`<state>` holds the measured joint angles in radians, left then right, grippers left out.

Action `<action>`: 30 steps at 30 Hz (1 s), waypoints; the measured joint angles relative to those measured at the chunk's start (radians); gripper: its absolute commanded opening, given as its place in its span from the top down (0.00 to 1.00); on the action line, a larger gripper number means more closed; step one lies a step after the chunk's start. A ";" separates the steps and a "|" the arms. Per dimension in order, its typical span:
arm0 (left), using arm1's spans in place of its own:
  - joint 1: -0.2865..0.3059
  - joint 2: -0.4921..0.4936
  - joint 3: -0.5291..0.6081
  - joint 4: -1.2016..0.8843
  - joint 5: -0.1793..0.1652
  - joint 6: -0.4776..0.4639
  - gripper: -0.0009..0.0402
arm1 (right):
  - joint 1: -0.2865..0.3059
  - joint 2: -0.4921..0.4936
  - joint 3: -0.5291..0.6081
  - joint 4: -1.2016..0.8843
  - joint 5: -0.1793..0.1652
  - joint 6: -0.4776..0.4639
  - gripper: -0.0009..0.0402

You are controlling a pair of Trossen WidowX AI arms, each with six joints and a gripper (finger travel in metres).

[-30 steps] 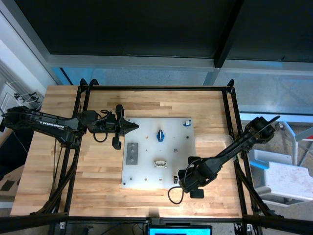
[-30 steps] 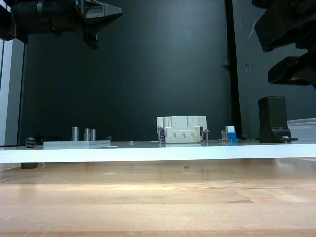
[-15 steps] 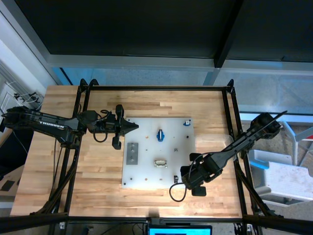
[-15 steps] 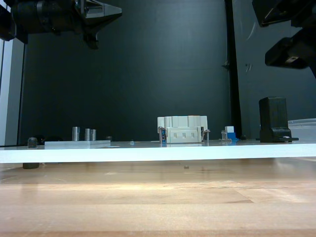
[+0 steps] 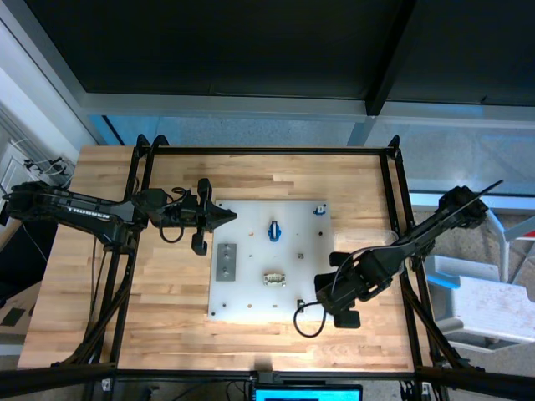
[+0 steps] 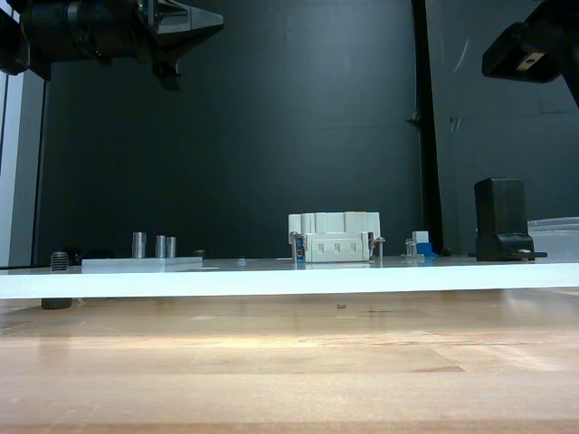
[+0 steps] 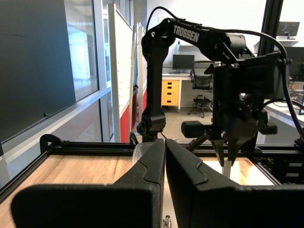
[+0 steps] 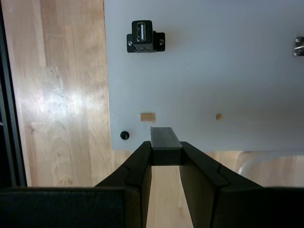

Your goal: Pick the 16mm bar from the taskboard and place it in the container

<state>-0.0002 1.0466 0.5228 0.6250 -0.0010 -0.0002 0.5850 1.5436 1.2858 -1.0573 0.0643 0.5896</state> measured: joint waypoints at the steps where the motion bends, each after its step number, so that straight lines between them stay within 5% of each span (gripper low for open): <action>1: 0.000 0.000 0.000 0.000 0.000 0.000 0.98 | -0.001 -0.008 0.000 -0.004 0.000 0.000 0.93; 8: 0.000 0.000 0.000 0.000 0.000 0.000 0.98 | -0.013 -0.065 0.000 -0.050 0.047 -0.005 0.93; 30: 0.000 0.000 0.000 0.000 0.000 0.000 0.98 | -0.044 -0.097 -0.001 -0.084 0.048 -0.023 0.93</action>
